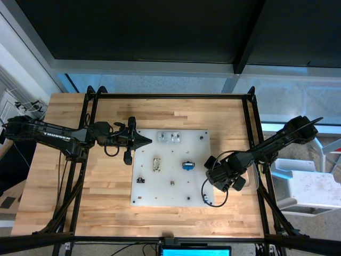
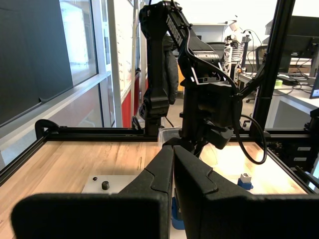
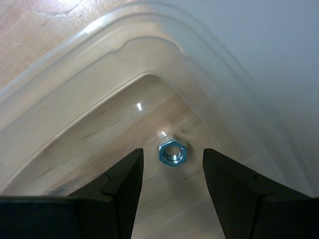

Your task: Pick the M12 fastener and fasten on the M12 threads

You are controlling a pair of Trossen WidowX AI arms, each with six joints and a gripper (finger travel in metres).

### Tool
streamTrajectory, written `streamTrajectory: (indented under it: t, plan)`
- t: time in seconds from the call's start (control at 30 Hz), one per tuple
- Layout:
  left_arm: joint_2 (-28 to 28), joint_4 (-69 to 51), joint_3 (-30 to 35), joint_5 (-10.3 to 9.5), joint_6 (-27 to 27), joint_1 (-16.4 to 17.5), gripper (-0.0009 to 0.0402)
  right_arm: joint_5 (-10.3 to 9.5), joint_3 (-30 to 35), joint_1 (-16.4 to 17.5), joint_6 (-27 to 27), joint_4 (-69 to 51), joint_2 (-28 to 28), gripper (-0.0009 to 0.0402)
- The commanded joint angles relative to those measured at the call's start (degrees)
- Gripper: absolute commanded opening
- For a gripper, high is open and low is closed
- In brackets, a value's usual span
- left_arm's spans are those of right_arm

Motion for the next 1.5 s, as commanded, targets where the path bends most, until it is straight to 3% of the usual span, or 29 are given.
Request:
streamTrajectory:
  t: [0.03,1.5]
  plan:
    - [0.02,0.02,0.00,0.00,0.00,0.00,0.0000,0.02,-0.09,-0.02,-0.04,0.22,1.03,0.0165]
    - [0.02,0.00,0.00,0.00,0.00,0.00,0.0000,0.55,-3.54,-0.81,-0.94,5.99,2.64,0.0165]
